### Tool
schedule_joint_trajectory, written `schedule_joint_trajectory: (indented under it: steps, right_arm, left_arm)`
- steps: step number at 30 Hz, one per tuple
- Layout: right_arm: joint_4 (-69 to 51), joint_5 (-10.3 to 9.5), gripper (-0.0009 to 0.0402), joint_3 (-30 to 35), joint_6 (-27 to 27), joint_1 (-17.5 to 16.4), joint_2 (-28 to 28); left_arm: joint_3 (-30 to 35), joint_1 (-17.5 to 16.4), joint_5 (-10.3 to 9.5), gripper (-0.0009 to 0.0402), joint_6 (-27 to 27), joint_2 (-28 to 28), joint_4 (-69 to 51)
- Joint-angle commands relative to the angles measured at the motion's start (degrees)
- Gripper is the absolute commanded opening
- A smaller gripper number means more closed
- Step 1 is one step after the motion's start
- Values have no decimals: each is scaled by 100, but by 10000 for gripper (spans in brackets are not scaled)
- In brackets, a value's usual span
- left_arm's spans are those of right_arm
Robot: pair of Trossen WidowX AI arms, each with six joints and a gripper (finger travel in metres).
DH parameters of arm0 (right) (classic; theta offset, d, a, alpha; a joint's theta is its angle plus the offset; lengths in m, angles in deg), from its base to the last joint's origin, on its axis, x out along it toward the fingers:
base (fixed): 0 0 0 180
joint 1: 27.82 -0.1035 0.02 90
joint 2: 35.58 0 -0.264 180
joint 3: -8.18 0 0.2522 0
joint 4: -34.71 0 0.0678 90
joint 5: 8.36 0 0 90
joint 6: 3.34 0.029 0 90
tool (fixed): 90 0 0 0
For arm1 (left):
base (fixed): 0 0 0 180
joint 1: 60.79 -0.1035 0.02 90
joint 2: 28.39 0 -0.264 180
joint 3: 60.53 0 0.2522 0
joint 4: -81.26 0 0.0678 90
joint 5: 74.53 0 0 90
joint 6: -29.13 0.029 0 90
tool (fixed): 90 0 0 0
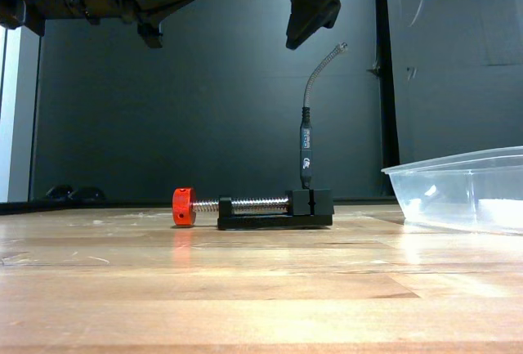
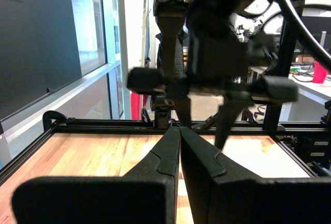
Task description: Pick the USB-C connector and install on taskboard
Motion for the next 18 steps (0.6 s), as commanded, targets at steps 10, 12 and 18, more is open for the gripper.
schedule_joint_trajectory:
  steps: [10, 12, 18]
  right_arm:
    - [2105, -774, 18, -1985, -483, 798, -1628]
    - [2461, -890, -4, -2315, -708, 850, -1858]
    - [3379, -925, -2, -3049, -1040, 872, -2424]
  left_arm:
    - [2, 0, 0, 0, 0, 2, 0]
    - [2, -2, 0, 0, 0, 2, 2]
    - [2, 0, 0, 0, 0, 2, 2]
